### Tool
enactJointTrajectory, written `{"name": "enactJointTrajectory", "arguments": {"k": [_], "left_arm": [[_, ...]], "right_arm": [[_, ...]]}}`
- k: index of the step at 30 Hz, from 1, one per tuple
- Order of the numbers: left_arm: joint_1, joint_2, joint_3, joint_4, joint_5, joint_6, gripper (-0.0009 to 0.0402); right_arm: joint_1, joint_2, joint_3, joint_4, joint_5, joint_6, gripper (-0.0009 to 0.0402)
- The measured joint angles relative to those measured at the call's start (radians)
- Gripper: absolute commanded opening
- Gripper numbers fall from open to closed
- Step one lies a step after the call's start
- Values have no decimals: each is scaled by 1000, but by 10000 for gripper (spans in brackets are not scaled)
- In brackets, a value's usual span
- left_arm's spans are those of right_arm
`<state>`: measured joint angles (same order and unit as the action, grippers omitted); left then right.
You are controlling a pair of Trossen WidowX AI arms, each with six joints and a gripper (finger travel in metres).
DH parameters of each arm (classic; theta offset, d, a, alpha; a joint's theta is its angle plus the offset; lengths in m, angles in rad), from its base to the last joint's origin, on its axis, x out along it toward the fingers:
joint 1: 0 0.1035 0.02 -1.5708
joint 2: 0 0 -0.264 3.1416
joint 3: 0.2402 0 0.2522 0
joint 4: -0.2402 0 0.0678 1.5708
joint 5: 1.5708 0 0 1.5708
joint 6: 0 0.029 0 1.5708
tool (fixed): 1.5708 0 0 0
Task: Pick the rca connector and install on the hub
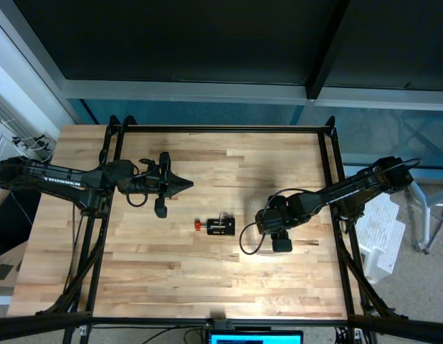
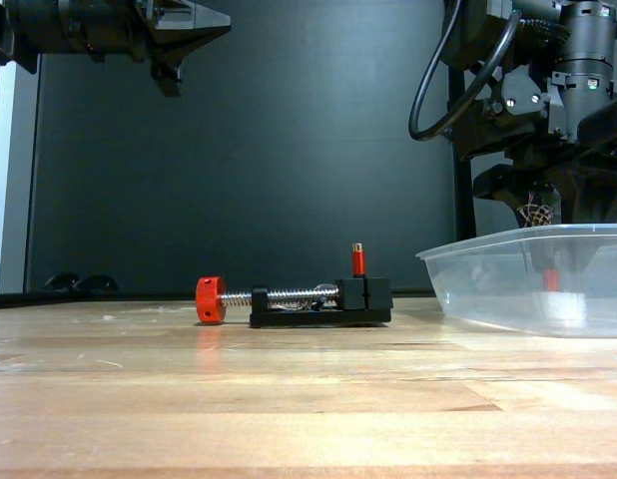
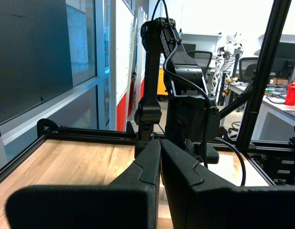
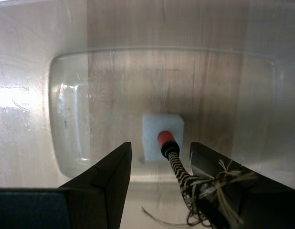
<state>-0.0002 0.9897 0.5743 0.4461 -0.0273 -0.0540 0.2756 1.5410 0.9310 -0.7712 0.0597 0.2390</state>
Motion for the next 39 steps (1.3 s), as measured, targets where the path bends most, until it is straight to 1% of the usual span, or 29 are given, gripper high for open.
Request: {"name": "enactJointTrajectory", "arguments": {"k": [9, 13, 24, 31, 33, 39], "left_arm": [[0, 0, 0, 0, 0, 0, 0], [0, 0, 0, 0, 0, 0, 0], [0, 0, 0, 0, 0, 0, 0], [0, 0, 0, 0, 0, 0, 0], [0, 0, 0, 0, 0, 0, 0], [0, 0, 0, 0, 0, 0, 0]], "right_arm": [[0, 0, -21, 33, 0, 18, 162], [0, 0, -22, 33, 0, 18, 139], [-1, 0, -22, 36, 1, 16, 51], [-1, 0, -22, 36, 1, 14, 5], [-1, 0, -22, 36, 1, 14, -2], [-1, 0, -22, 36, 1, 14, 1]]}}
